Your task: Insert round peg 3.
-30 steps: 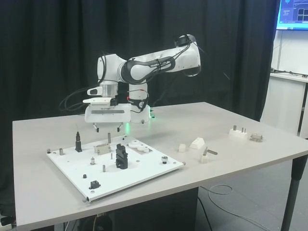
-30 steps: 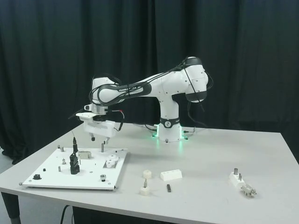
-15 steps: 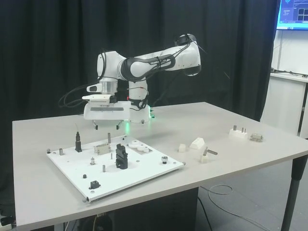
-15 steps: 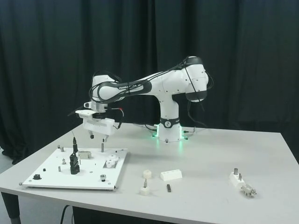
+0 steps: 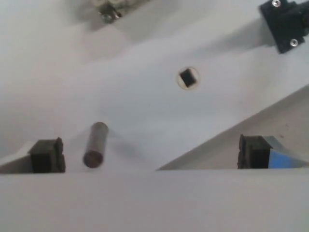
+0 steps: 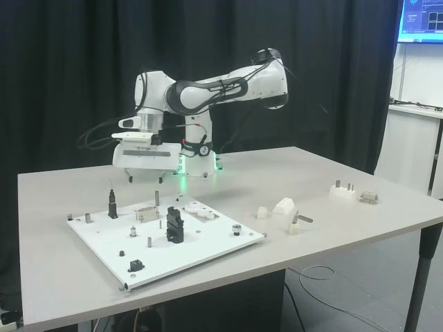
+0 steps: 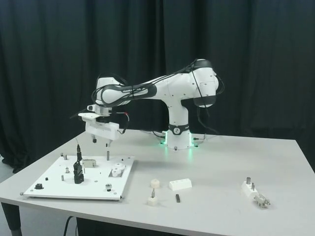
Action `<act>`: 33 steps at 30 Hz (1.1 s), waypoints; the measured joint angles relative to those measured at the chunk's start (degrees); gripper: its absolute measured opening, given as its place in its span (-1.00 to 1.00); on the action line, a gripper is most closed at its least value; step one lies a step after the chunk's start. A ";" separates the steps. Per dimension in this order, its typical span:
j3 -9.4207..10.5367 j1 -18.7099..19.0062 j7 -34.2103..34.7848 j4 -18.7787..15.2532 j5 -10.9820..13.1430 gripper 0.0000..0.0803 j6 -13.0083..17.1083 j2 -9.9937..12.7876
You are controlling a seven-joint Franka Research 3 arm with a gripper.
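My gripper hangs in the air above the far edge of the white board, its two black fingertips spread wide with nothing between them. The round peg, a short, plain grey cylinder with a flat end, stands upright on the board straight below me, much closer to one fingertip than the other and touching neither. A small square hole lies farther out on the board.
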 joint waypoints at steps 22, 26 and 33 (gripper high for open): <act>0.60 -3.23 -3.60 -0.04 0.13 0.99 -0.38 -0.15; 0.83 -3.33 -3.60 -0.04 0.21 0.99 -0.55 -0.20; 1.53 -3.71 -3.60 -0.05 0.72 0.99 -0.55 -0.21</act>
